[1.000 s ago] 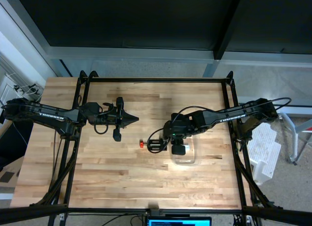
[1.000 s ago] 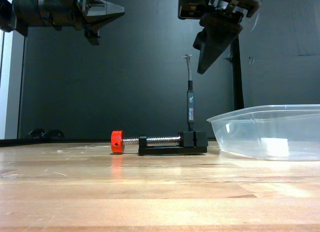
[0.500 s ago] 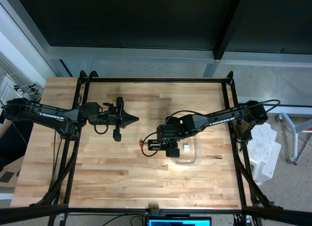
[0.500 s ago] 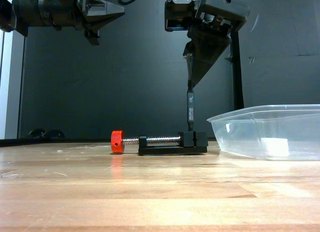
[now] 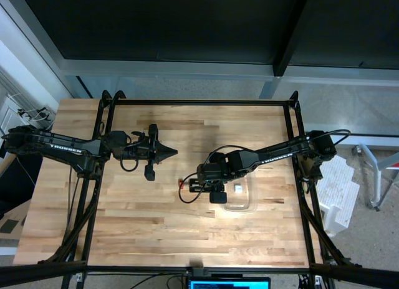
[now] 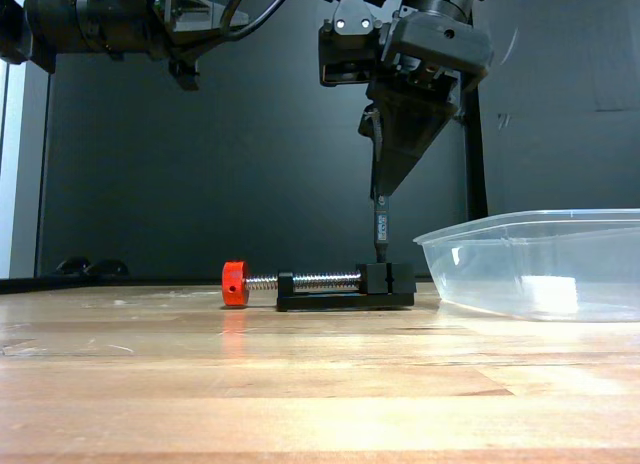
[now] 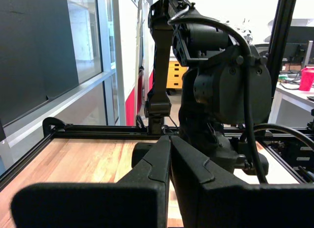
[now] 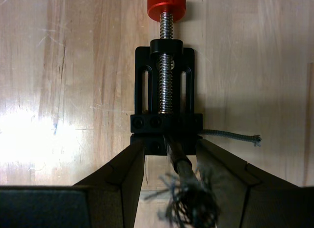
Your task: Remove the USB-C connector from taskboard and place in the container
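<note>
**Directly over the taskboard, the right gripper brackets the USB-C connector**

Nearest the table's front edge sits the container, a clear plastic tray resting flat on the wood. A small white cube lies inside it.

Just beside the tray, on its left in the low view, lies the black taskboard, a small screw clamp. Its orange-red knob points away from the tray. The USB-C connector stands upright out of the clamp block at the end nearest the tray, with its plug end seated in the block and its frayed top pointing up.

The right gripper points straight down over that end. Its fingers are spread, one on each side of the cable. The right wrist view shows a gap between each finger and the cable, so nothing is gripped. The fingertips reach partway down the cable, above the clamp block.

Farther back and to the left, the left gripper hangs high above the table, well apart from the taskboard. It points inward, and its fingers are pressed together with nothing between them.
</note>
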{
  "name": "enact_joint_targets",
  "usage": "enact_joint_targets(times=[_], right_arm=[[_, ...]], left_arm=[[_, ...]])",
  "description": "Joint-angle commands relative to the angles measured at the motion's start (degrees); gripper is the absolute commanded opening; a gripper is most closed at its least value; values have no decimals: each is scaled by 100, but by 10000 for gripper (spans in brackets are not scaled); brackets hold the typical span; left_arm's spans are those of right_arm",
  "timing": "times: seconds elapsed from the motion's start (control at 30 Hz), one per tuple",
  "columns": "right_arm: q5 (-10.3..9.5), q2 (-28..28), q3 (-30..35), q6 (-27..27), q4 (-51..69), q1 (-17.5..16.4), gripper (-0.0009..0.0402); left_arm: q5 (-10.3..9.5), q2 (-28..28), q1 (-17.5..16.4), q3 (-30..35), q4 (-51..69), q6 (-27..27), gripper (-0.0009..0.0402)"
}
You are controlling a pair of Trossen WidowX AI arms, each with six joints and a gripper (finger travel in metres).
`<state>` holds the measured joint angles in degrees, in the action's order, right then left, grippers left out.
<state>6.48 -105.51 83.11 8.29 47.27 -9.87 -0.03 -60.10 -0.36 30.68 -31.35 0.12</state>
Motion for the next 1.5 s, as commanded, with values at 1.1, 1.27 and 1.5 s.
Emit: enact_joint_targets(times=[1.1, 1.27, 1.5], right_arm=[[2, 11, -7, -184, -81, 20, 0], [2, 87, -4, -199, -72, 24, 0], [2, 210, 39, -199, -55, 24, 0]], left_arm=[[0, -2, 0, 2, 0, 0, 0], [0, -2, -2, 2, 0, 0, 0], [0, -2, -2, 2, 0, 0, 0]])
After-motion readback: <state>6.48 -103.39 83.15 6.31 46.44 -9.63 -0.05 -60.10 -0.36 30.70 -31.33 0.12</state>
